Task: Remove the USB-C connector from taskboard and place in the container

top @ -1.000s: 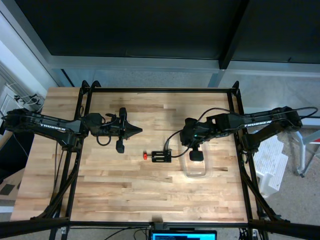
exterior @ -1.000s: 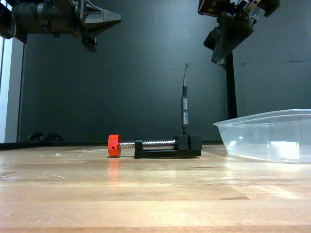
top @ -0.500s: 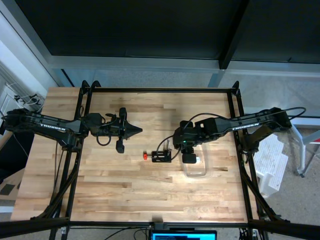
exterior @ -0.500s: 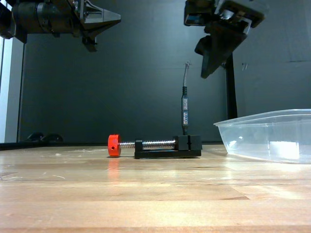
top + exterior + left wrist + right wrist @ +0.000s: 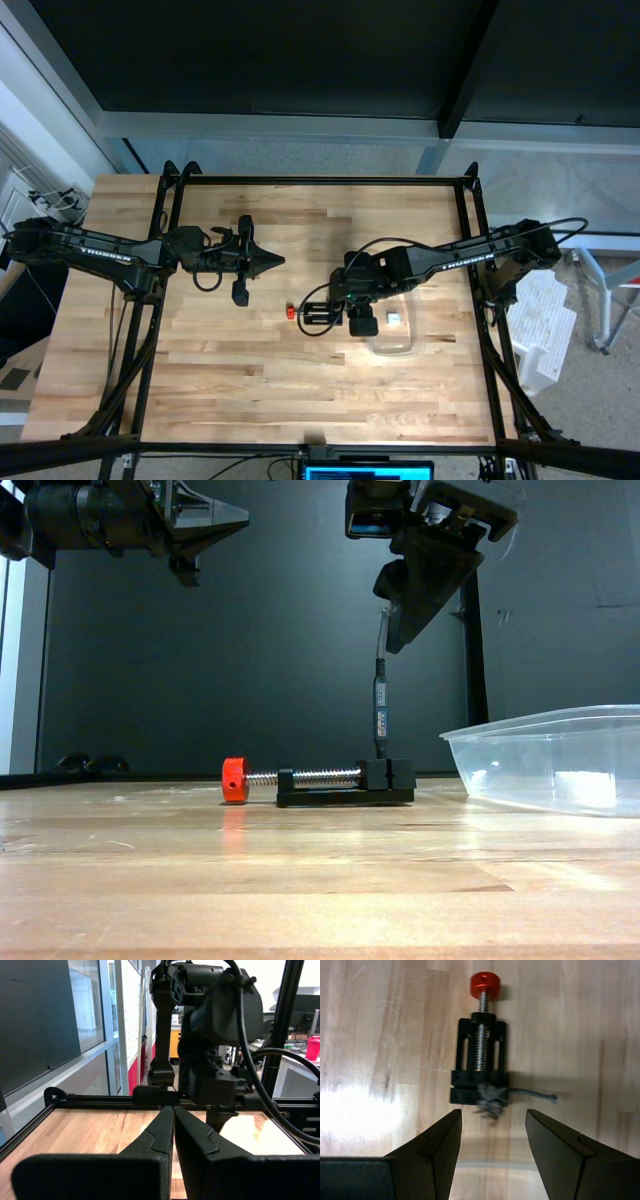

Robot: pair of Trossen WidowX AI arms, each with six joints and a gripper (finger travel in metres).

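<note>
The taskboard (image 5: 322, 313), a small black clamp block with a red knob (image 5: 291, 311), lies mid-table and also shows as the taskboard (image 5: 345, 780) and the taskboard (image 5: 480, 1062). The USB-C connector (image 5: 380, 718) stands upright in its end away from the knob, a thin cable rising from it; from above it is a blurred grey connector (image 5: 488, 1101). My right gripper (image 5: 361, 322) hangs open over that end, well above the plug (image 5: 393, 640), its fingertips (image 5: 493, 1112) apart. The clear container (image 5: 408, 345) lies just to the right. My left gripper (image 5: 276, 261) hovers shut and empty at the left (image 5: 173, 1110).
A small white square piece (image 5: 393, 318) lies inside the container (image 5: 560, 755). A black frame rail (image 5: 320, 181) runs along the table's far edge, and side rails run down both sides. Bare wood lies in front of the taskboard.
My right arm has swung left from over the container to above the taskboard's connector end and has come lower. The left arm has not moved.
</note>
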